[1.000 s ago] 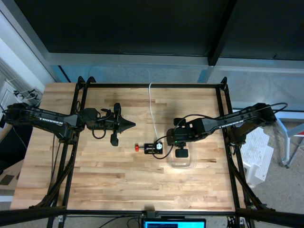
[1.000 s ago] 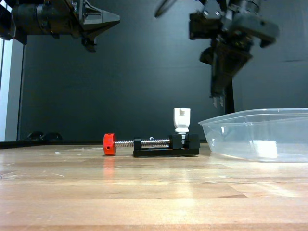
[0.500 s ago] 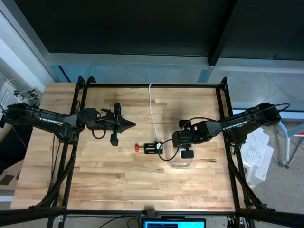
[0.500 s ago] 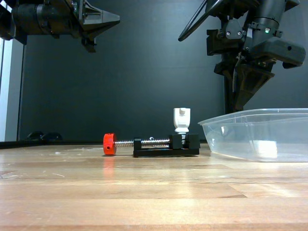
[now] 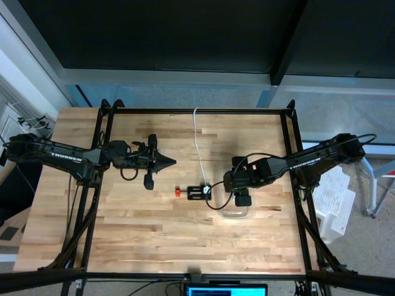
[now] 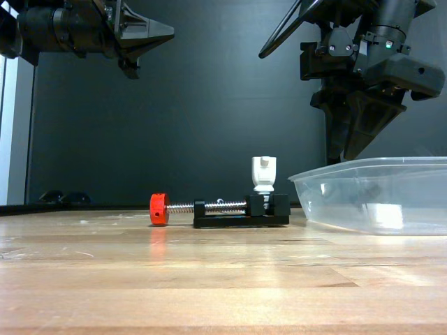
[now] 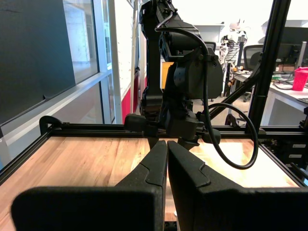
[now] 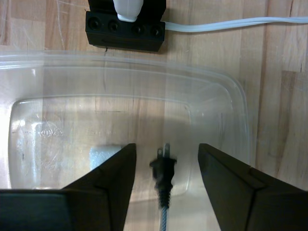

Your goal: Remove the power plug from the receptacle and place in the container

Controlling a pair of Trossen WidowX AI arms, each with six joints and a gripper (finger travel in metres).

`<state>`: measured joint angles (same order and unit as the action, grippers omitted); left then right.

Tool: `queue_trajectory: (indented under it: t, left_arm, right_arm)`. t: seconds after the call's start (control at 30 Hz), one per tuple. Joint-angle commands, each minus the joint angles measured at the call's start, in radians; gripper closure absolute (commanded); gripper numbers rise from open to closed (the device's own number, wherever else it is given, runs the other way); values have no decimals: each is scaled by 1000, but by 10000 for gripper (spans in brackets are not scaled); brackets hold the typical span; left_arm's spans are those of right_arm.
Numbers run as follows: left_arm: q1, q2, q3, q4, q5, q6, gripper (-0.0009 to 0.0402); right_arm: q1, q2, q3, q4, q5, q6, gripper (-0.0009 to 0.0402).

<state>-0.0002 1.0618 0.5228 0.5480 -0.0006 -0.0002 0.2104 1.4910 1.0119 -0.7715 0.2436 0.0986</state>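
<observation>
My right gripper [image 8: 166, 147] is open over the container [image 8: 226, 106], a clear tub. The black power plug [image 8: 162, 172] with its thin lead sits between the spread fingers, touching neither, inside the tub's outline. The white receptacle [image 8: 127, 8] stands upright in the black vise [image 8: 126, 32], apart from the plug. From the low view the right gripper [image 6: 353, 150] dips behind the container [image 6: 377, 195], right of the receptacle [image 6: 263, 173]. My left gripper [image 5: 166, 162] is shut and hangs high over the table's left half, far from all of this.
The vise [image 6: 241, 209] has an orange-red knob [image 6: 158, 209] pointing left. A long white cable [image 5: 199, 139] runs from the vise to the table's far edge. A small white cube [image 8: 103, 155] lies inside the tub. Black frame rails [image 5: 197, 111] border the table.
The right gripper moved from beside the vise to over the tub, lowered, and opened, letting go of the plug. The left arm has not moved.
</observation>
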Motion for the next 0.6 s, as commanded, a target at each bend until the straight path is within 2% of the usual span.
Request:
queue_trajectory:
  t: [0.03, 0.33, 0.4, 0.47, 0.6]
  left_arm:
    - [0, 0, 0, 0, 0, 0, 393]
    - [0, 0, 0, 0, 0, 0, 393]
    - [0, 0, 0, 0, 0, 0, 393]
    - [0, 0, 0, 0, 0, 0, 393]
    - [0, 0, 0, 0, 0, 0, 393]
  right_arm:
    - [1, -7, 2, -2, 0, -1, 184]
    - [3, -47, 2, -5, 0, 0, 176]
    - [3, -67, 2, -2, -12, -2, 182]
    - [3, -100, 2, 6, -40, -3, 194]
    - [2, -214, -17, 61, -45, -3, 244]
